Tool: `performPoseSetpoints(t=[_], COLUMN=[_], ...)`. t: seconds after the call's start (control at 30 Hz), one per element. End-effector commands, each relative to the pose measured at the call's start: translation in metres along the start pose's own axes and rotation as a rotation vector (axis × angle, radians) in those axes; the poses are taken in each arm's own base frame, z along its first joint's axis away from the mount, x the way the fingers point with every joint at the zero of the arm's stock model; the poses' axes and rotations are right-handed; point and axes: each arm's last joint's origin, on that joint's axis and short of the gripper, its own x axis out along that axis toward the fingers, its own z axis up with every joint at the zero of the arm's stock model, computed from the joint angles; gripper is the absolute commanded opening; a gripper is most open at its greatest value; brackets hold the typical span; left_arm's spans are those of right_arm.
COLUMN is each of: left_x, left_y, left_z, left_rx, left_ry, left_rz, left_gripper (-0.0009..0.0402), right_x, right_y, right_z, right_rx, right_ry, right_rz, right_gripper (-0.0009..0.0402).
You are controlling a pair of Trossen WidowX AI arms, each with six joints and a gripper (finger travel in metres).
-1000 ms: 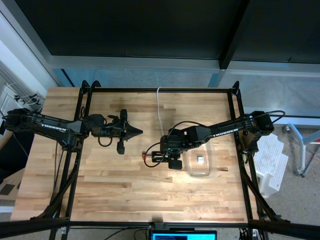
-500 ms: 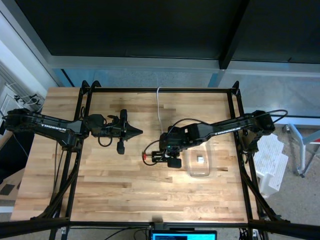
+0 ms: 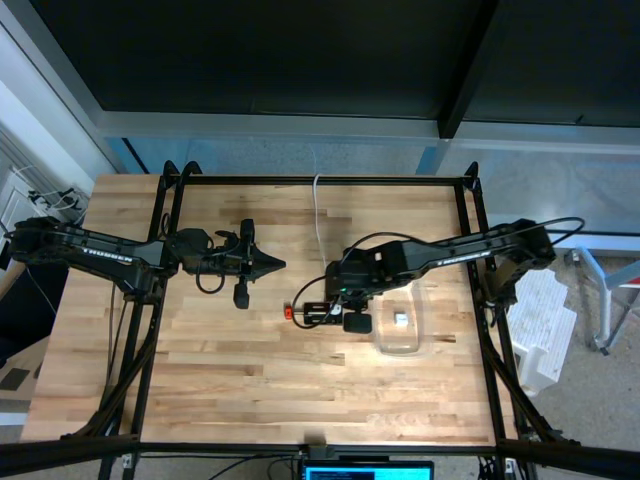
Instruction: Remove the power plug from the receptacle and place in the container
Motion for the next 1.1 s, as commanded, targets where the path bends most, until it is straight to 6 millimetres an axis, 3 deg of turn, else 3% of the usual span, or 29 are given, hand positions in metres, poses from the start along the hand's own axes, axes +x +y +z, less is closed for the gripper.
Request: performPoseSetpoints(t=[0.03,0.43,0.67,1.1], left_x=[0.0,0.0,0.0,0.0], left_y=[0.0,0.0,0.0,0.0], left_z=[0.0,0.0,0.0,0.0], left_rx=[0.0,0.0,0.0,0.0], left_ry=[-0.001,0.0,0.0,0.0], left_rz=[0.0,0.0,0.0,0.0], left_gripper=[0.0,0.0,0.0,0.0], right_x=[-0.005,-0.009,-0.001,0.007], right_y=[0.0,0.002,0.006,0.013], right_z=[-0.014,-0.07,-0.096,-0.108], right_rx=[-0.009,-0.017,0.016,0.021], right_ry=[0.017,0.079,0.122,0.146], right_rz=[0.001,0.002,-0.006,-0.005], right_gripper=[0.0,0.0004,0.0041,0.0125])
